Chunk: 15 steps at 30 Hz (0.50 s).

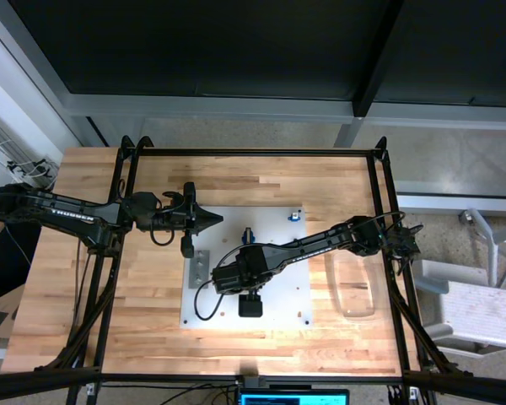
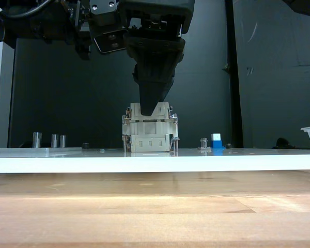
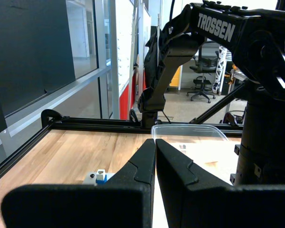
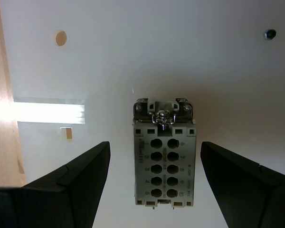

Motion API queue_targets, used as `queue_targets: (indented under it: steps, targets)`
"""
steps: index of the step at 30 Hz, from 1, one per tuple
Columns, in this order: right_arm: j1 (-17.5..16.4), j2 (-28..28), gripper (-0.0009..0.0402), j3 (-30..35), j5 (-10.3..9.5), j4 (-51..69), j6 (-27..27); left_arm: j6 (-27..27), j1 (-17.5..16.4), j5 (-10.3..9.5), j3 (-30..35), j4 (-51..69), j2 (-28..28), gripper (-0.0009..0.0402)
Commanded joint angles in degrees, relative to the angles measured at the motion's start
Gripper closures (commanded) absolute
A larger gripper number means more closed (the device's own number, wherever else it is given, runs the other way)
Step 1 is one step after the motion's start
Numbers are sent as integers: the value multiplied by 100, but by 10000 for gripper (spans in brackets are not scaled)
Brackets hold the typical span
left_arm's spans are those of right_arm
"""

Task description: Remove the HAN10-E connector and place it in the container

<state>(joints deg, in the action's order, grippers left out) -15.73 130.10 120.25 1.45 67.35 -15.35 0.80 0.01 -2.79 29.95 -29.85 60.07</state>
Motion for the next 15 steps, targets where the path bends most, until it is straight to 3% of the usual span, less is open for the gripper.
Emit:
queue_targets:
  steps: [1,6,15]
  targets:
    - [2,-7,126,-24,2,-37,28,0,-2,0,0,0,4,393]
    - [17,-7,139,-24,9,-39,87,0,0,2,0,0,2,393]
    - [50,-7,213,-37,4,-37,136,0,-2,2,0,0,2,393]
